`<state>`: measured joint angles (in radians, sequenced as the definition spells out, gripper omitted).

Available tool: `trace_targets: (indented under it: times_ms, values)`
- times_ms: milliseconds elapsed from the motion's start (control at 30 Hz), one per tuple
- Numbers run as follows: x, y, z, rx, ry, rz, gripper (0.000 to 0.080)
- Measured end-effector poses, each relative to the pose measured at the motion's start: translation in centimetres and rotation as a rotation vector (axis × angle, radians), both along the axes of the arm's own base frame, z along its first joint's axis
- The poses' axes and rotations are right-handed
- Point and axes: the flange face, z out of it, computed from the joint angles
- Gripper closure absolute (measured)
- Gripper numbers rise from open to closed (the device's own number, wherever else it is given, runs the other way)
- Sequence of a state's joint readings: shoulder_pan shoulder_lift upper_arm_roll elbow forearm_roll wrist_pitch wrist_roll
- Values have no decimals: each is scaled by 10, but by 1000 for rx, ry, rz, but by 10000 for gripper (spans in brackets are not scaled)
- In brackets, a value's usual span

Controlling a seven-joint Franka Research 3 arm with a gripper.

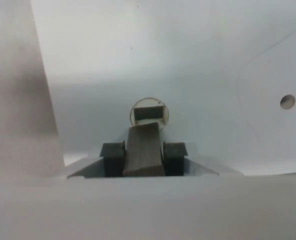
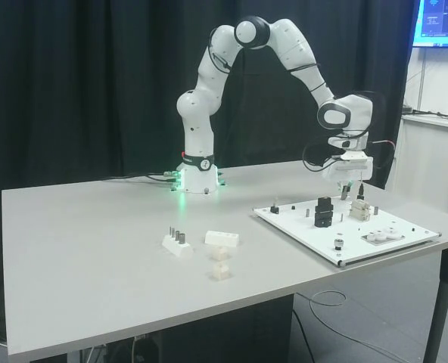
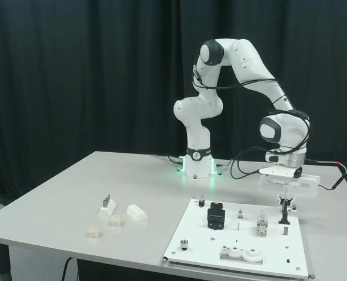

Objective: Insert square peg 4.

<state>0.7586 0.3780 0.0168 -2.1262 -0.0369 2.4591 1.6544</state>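
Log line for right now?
gripper: shut on peg | position: above square hole in white board | insertion: not yet done

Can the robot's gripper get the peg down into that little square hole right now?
Probably yes. The gripper holds the square peg just above the square hole in the white board, and nothing sits between them. The peg looks a bit tilted, so it may need straightening first.

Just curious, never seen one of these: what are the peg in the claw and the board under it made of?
The peg looks like dull grey metal or plastic, matte with flat faces; hard to tell. The board looks like smooth white plastic or painted sheet.
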Motion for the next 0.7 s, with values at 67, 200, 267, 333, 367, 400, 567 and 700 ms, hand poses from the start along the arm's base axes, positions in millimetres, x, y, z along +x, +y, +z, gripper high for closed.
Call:
trace_targets:
  times_ms: [67, 200, 267, 333, 367, 400, 567, 700]
  values:
    - [0, 0, 0, 0, -2, 0, 645]
    - [0, 0, 0, 1, -7, -2, 645]
    - [1, -1, 1, 2, -14, -3, 645]
    - [2, -1, 1, 4, -19, -5, 645]
    - [2, -1, 1, 6, -21, -5, 645]
    - [3, -2, 1, 7, -22, -6, 645]
    - [3, -3, 0, 8, -24, -8, 645]
    - [3, -3, 0, 8, -24, -8, 645]
